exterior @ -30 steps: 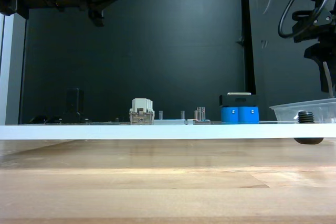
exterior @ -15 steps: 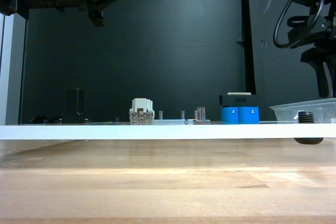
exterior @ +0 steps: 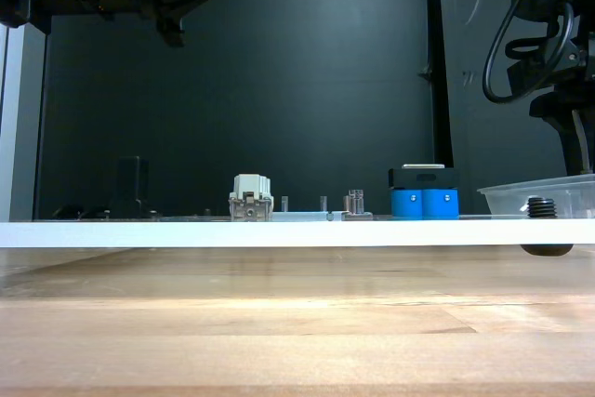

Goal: Pick the RJ45 connector and install on taskboard

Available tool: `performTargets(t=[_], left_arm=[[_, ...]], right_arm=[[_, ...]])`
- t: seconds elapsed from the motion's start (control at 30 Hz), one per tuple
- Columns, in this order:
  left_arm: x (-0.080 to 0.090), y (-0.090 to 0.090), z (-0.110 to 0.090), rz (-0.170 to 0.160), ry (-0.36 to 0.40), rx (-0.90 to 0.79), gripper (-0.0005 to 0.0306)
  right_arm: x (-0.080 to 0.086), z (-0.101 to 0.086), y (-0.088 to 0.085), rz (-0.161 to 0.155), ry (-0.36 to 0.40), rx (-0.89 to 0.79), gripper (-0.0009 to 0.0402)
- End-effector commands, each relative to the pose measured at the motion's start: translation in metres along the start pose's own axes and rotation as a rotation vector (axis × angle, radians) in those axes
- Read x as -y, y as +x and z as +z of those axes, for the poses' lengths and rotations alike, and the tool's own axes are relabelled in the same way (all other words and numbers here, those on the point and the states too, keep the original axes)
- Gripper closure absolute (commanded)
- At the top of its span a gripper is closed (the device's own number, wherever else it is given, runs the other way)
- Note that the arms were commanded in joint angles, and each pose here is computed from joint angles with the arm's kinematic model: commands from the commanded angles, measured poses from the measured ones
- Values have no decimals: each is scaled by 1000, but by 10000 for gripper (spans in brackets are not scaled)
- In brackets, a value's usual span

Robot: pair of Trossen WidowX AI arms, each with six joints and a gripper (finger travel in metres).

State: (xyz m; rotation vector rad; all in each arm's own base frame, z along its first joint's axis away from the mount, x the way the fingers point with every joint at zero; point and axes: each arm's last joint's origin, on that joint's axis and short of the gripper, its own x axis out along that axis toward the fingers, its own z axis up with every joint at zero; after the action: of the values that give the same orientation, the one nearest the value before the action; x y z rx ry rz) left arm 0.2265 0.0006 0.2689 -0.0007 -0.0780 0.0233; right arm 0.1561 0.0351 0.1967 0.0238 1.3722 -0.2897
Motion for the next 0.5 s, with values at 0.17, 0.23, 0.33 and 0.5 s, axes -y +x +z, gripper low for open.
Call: performTargets(t=[0.17, 0.23, 0.33, 0.5], left_arm=[[0, 0, 0, 0, 0, 1, 300], [0, 0, 0, 0, 0, 0, 300], [0, 0, 0, 0, 0, 0, 300], [0, 0, 0, 0, 0, 0, 300]], right_arm=[[-1, 0, 1, 17, -17, -13, 299], [-1, 0, 1, 17, -16, -12, 322], [-1, 0, 1, 18, -16, -11, 352], [-1, 0, 1, 18, -15, -10, 386]])
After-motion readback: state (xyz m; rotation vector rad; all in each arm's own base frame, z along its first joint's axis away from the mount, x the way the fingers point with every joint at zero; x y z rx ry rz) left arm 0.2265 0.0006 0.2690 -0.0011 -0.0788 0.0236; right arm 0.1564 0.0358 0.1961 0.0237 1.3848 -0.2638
